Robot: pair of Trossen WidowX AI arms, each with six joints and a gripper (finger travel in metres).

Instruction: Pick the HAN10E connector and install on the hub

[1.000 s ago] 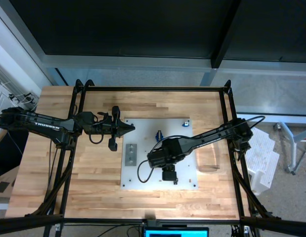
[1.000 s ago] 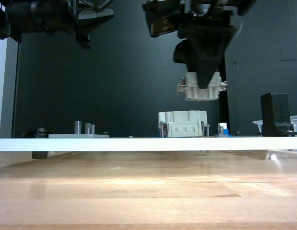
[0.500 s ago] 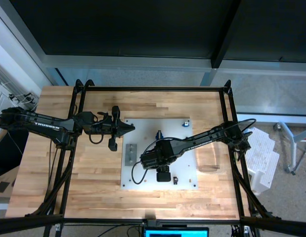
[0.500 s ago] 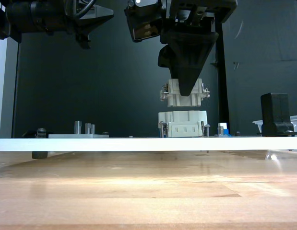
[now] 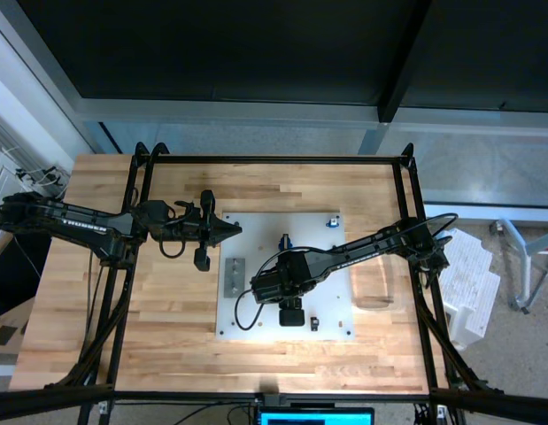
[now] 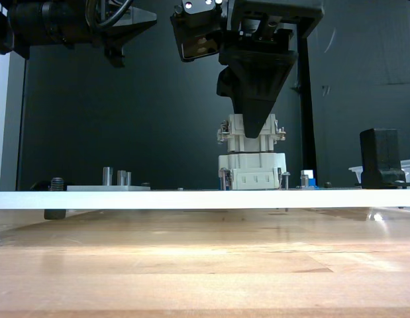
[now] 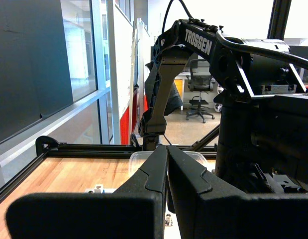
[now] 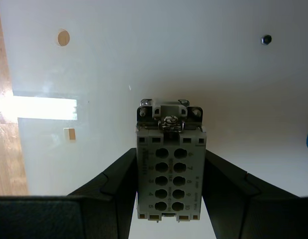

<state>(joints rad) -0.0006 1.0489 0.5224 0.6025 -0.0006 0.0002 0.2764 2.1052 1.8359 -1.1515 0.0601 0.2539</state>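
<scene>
The right end effector (image 6: 256, 127) has just come down. A second ago the pale grey rectangular plastic HAN10E connector (image 6: 250, 136) hung high and off to the right of the hub (image 6: 252, 171), a beige-grey socket base with silvery end flanges. Now the connector rests squarely on top of the hub, their faces meeting, with the black fingers clamped on its sides. It looks lined up but stands proud, so I'd say pressing home and letting go remain.

The left end effector (image 7: 167, 149) hangs over the far left edge of the white task board (image 5: 265, 221), fingers pinched together on nothing.

By my count there are two arms, one connector, one hub, one board, one plain grey metal block with two holes (image 5: 234, 276) and one upright black block (image 6: 380, 158).
</scene>
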